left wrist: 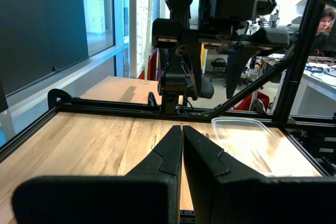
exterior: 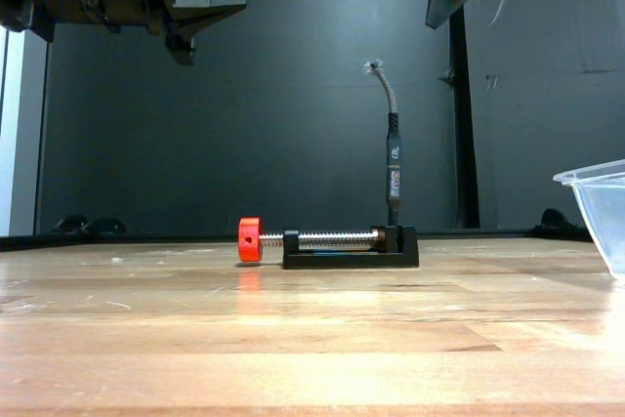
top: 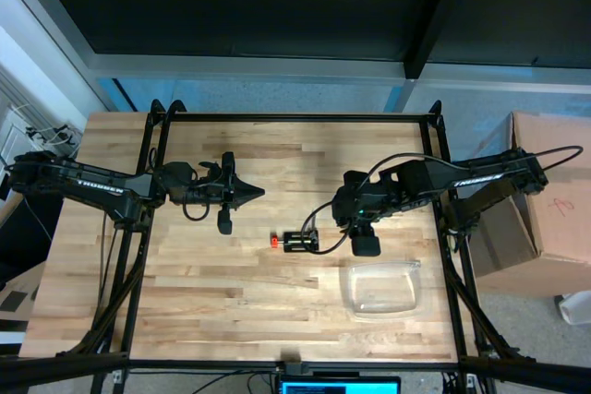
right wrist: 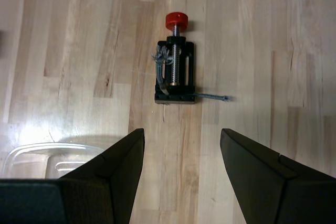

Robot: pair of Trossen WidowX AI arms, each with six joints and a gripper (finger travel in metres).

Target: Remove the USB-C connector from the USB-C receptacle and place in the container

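The USB-C connector [exterior: 395,175] stands upright, plugged into the receptacle held in a small black vise [exterior: 350,246] with a red knob [exterior: 250,239]. Its short braided cable stub curves up, and no gripper touches it. My right gripper [right wrist: 181,153] hangs open well above the table, pointing down, just short of the vise [right wrist: 176,75] on the container side. My left gripper [left wrist: 182,129] is shut on nothing and hovers high over the left half of the table [top: 247,193]. The clear plastic container [top: 384,287] sits near the front right.
A black frame [top: 295,118] borders the wooden table. The right arm [top: 462,175] reaches in from the right edge with its cable looping down near the vise [top: 300,243]. A cardboard box [top: 545,200] stands off the table at the right.
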